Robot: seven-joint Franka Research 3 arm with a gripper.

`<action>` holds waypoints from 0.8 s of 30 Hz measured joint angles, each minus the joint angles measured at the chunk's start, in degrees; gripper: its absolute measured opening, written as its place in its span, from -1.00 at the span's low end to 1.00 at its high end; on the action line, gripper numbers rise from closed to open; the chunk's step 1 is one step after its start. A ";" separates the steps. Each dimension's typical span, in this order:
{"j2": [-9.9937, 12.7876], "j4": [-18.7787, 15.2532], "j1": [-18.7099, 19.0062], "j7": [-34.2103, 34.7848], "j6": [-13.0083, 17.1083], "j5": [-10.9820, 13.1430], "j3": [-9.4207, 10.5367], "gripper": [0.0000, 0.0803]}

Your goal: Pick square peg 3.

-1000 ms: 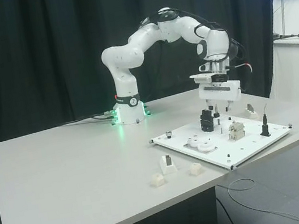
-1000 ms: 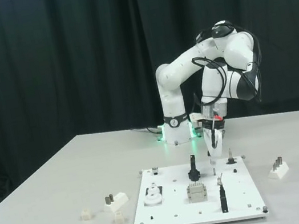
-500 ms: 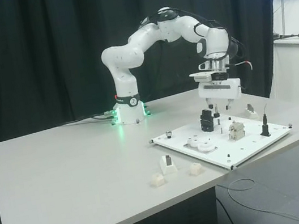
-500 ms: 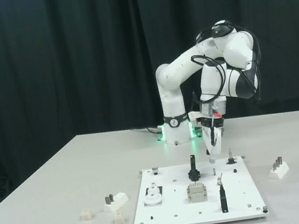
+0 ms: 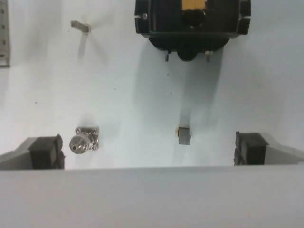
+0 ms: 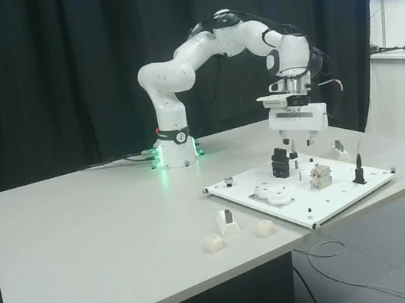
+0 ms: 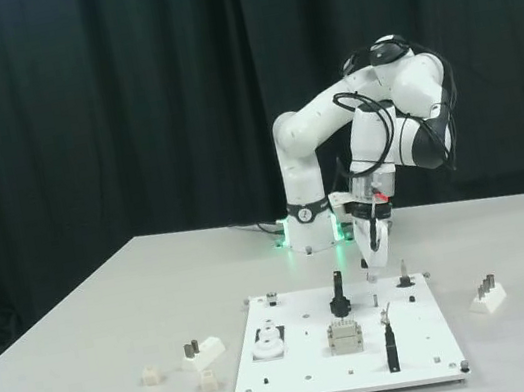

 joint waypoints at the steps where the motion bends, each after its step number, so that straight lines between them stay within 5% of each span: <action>1: 0.00 0.01 0.00 -0.09 -0.02 -0.02 -0.05 0.99; 17: 0.00 0.10 -0.02 -2.10 -0.05 -0.39 -0.93 0.99; 24: 0.00 0.10 -0.62 -5.63 0.24 -2.36 -2.20 0.99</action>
